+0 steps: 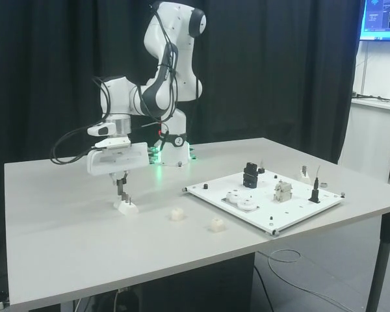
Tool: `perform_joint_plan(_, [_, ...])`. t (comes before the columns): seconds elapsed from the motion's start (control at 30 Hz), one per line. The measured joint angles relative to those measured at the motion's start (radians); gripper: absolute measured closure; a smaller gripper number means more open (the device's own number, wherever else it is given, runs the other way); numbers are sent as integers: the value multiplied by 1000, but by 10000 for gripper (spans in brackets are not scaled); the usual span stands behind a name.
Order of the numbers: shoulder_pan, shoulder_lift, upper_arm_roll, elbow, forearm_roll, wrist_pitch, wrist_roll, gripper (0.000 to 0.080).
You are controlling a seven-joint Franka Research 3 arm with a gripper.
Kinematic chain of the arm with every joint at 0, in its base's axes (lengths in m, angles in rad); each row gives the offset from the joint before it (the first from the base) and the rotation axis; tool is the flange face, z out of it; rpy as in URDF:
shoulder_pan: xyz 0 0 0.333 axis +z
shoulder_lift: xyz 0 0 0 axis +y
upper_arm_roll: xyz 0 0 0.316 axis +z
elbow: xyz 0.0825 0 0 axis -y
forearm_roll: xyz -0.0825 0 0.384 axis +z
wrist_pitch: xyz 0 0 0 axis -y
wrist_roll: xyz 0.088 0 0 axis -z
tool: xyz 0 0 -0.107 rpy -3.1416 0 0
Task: Insert square peg 4.
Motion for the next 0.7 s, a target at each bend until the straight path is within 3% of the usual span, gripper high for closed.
perform_joint_plan(0.7, [0, -38, -5, 0, -24, -15, 0, 652])
